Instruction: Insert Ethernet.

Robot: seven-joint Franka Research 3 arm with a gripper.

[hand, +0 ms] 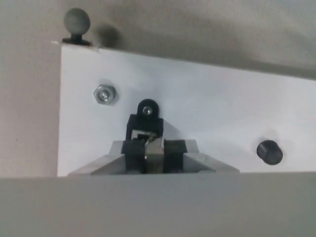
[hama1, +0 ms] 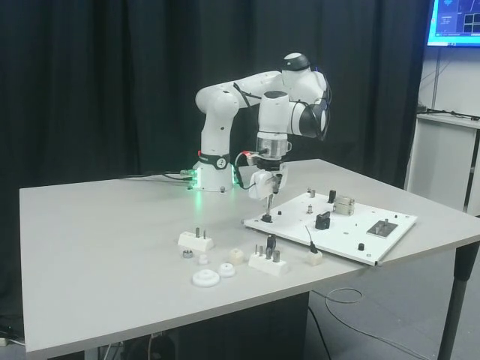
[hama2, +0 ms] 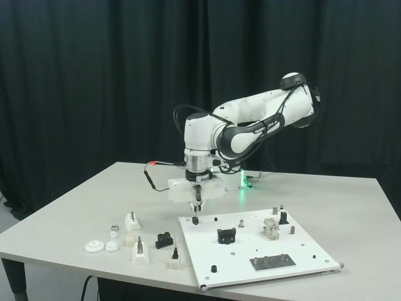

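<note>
Wrist view, gripper [hand: 154, 157]: closed on a small grey plug [hand: 154, 154], held between two black fingertips [hand: 131, 157].
Wrist view, socket: a black socket block [hand: 144, 124] stands on the white board [hand: 207, 108] directly below the plug; the two look touching or nearly so, which one I cannot tell.
Wrist view, other fittings: a hex nut [hand: 104, 94], a black knob [hand: 269, 151] and a grey ball-headed peg [hand: 76, 22] at the board's corner.
First room view, arm [hama1: 259, 105]: reaches down over the near corner of the board [hama1: 390, 232], which lies on the grey worktop [hama1: 97, 225].
First room view, loose parts: white gears [hama1: 205, 278] and small white holders with pins [hama1: 196, 239] sit on the worktop beside the board; none is a container.
Second room view, gripper [hama2: 196, 207]: points straight down just above the board's corner [hama2: 188, 221].
Step in hand: judged as aligning the plug over the socket, insertion not yet complete.
Next move: likely a straight, gentle push downward, keeping the plug square to the opening so it does not jam on the rim.
</note>
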